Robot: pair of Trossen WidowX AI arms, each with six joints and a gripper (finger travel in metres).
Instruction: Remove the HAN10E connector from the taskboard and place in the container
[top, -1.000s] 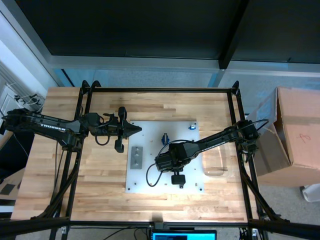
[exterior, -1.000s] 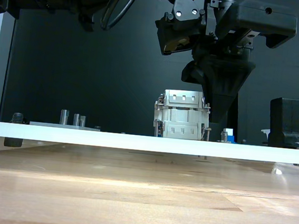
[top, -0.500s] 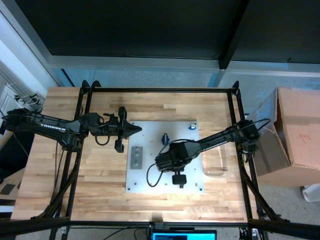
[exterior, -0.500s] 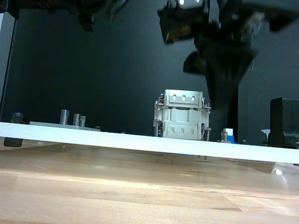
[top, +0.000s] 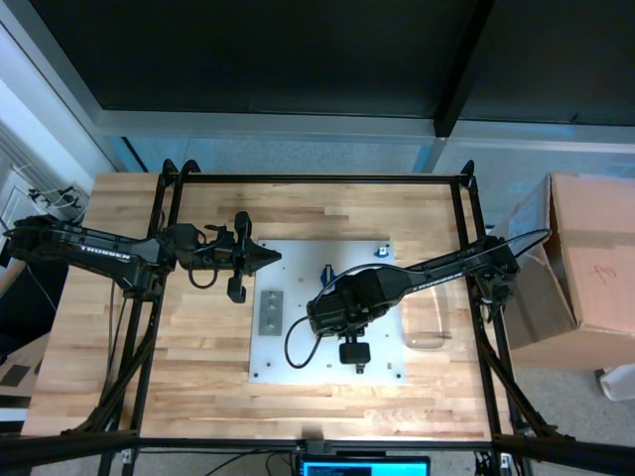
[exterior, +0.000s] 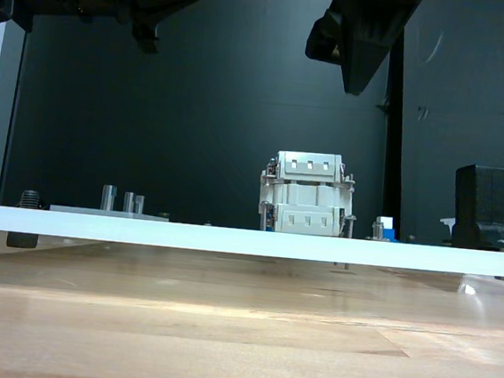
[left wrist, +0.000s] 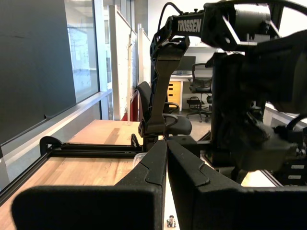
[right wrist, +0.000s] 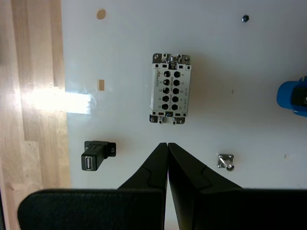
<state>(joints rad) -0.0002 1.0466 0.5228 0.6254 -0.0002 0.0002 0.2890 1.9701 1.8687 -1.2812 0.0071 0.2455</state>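
The pale, smooth wooden table [exterior: 221, 329] carries a flat white board [exterior: 229, 239]. A black block [exterior: 481, 207] stands on the board's near right, and a grey metal plate [top: 270, 311] with 3 short posts lies at its left. The boxy grey connector [exterior: 308, 194] sits upright in its seat mid-board, with nothing touching it. The right gripper [right wrist: 167, 144] hangs above it, fingers pressed together and empty. A clear container [top: 427, 346] lies just right of the board. The left gripper [top: 274, 256] hovers over the board's far left corner, fingers together on nothing. A dark wall [exterior: 198, 103] stands beyond.
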